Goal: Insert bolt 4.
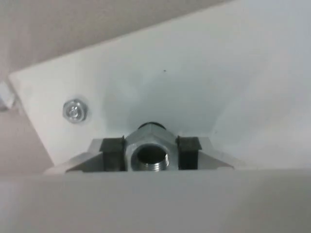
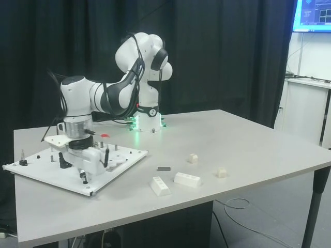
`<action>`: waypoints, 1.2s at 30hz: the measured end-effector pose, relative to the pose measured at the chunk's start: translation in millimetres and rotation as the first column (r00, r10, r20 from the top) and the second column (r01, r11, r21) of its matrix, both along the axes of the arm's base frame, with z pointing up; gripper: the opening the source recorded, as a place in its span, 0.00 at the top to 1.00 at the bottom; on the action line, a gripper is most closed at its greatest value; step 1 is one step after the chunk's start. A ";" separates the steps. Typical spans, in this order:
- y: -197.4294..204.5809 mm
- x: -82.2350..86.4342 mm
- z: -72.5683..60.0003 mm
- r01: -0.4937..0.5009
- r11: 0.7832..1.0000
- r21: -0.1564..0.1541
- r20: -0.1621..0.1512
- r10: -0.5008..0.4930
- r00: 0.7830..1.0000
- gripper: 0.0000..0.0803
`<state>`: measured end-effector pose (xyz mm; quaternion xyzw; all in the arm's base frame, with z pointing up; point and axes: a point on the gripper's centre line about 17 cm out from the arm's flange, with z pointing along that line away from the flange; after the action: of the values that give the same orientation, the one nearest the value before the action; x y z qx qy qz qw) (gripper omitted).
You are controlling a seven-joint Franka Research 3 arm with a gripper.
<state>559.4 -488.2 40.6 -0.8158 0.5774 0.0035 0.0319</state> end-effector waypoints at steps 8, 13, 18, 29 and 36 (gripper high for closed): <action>0.2 0.1 0.0 0.131 0.991 0.004 -0.006 -0.131 0.991 0.72; -0.2 0.8 -0.1 0.198 0.980 0.004 -0.008 -0.198 0.980 0.72; -0.5 1.4 -0.2 0.271 0.962 0.002 -0.011 -0.271 0.962 0.72; -1.2 1.3 -0.3 0.433 0.901 -0.016 -0.022 -0.433 0.901 0.72; -1.4 1.4 -0.3 0.531 0.847 -0.034 -0.025 -0.532 0.846 0.72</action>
<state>560.8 -489.7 40.2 -0.6245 0.7809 0.0005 0.0114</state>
